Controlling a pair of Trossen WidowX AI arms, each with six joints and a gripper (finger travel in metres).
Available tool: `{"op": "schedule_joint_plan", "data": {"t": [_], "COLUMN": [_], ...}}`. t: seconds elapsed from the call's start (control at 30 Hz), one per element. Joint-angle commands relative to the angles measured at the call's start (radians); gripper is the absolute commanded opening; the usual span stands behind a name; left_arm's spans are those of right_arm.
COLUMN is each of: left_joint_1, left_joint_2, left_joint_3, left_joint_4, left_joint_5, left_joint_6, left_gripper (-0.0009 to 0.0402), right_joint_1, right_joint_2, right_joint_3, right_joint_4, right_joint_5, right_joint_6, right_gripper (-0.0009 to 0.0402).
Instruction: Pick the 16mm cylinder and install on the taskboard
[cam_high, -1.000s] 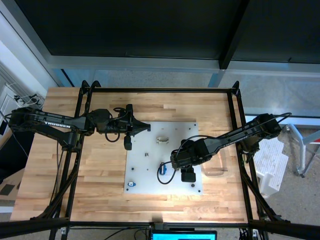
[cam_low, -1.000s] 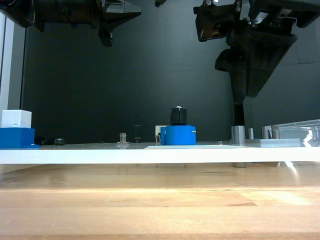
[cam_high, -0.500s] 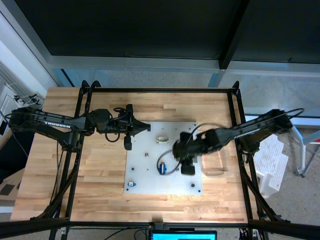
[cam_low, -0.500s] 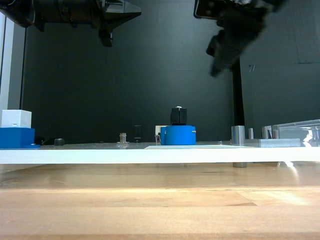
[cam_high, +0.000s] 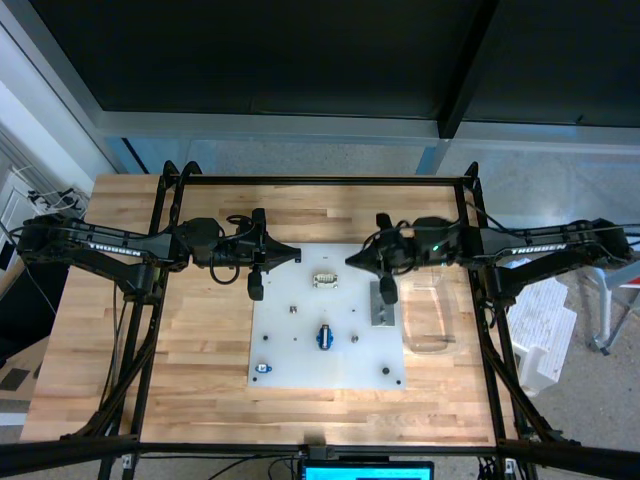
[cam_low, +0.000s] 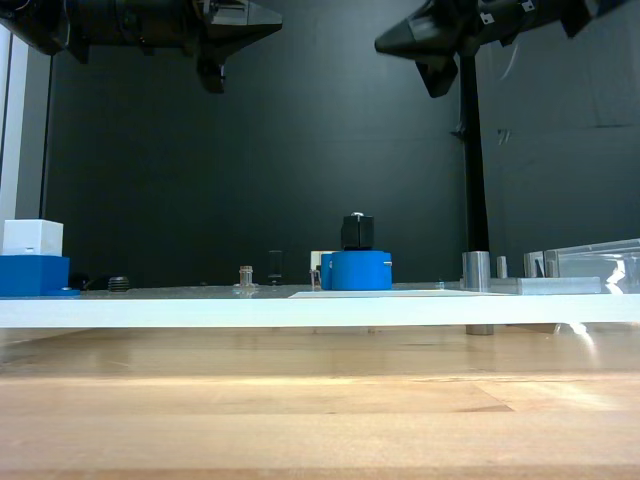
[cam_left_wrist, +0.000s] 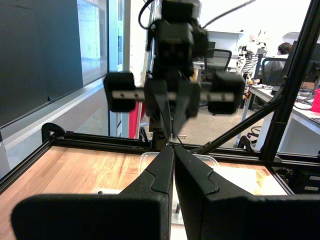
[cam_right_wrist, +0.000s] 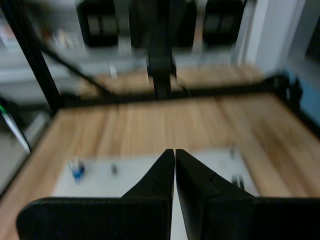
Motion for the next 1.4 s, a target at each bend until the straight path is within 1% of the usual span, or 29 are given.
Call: {"op": "schedule_joint_plan", "data": {"t": [0.03,0.1,0.17,0.2,0.27,0.4,0.47,0.57,0.63,0.7,0.9,1.4], "left_joint_1": [0.0,0.0,0.0,0.0,0.0,0.0,0.0,0.0,0.0,0.0,0.0,0.0], "left_joint_2": [0.0,0.0,0.0,0.0,0.0,0.0,0.0,0.0,0.0,0.0,0.0,0.0], "left_joint_3": [0.0,0.0,0.0,0.0,0.0,0.0,0.0,0.0,0.0,0.0,0.0,0.0], "left_joint_4": [0.0,0.0,0.0,0.0,0.0,0.0,0.0,0.0,0.0,0.0,-0.001,0.0], "left_joint_5": [0.0,0.0,0.0,0.0,0.0,0.0,0.0,0.0,0.0,0.0,0.0,0.0], "left_joint_6": [0.0,0.0,0.0,0.0,0.0,0.0,0.0,0.0,0.0,0.0,0.0,0.0], "left_gripper": [0.0,0.0,0.0,0.0,0.0,0.0,0.0,0.0,0.0,0.0,0.0,0.0], "right_joint_1": [-0.048,-0.058,-0.06,-0.061,-0.06,-0.06,-0.061,-0.06,-0.059,-0.058,-0.055,-0.043], "right_joint_2": [-0.042,-0.065,-0.087,-0.097,-0.114,-0.139,-0.148,-0.16,-0.168,-0.177,-0.204,-0.206], "right_joint_3": [-0.069,-0.105,-0.134,-0.144,-0.159,-0.172,-0.172,-0.172,-0.173,-0.18,-0.229,-0.232], "right_joint_4": [0.155,0.221,0.257,0.257,0.257,0.258,0.258,0.257,0.257,0.257,0.295,0.293], "right_joint_5": [-0.047,-0.041,0.003,0.012,0.018,0.014,0.001,-0.006,-0.024,-0.028,-0.027,-0.027], "right_joint_6": [0.005,0.003,-0.01,-0.025,-0.037,-0.052,-0.052,-0.048,-0.043,-0.029,0.005,0.005], "right_gripper": [0.0001,0.0,0.0,0.0,0.0,0.0,0.0,0.0,0.0,0.0,0.0,0.0]}}
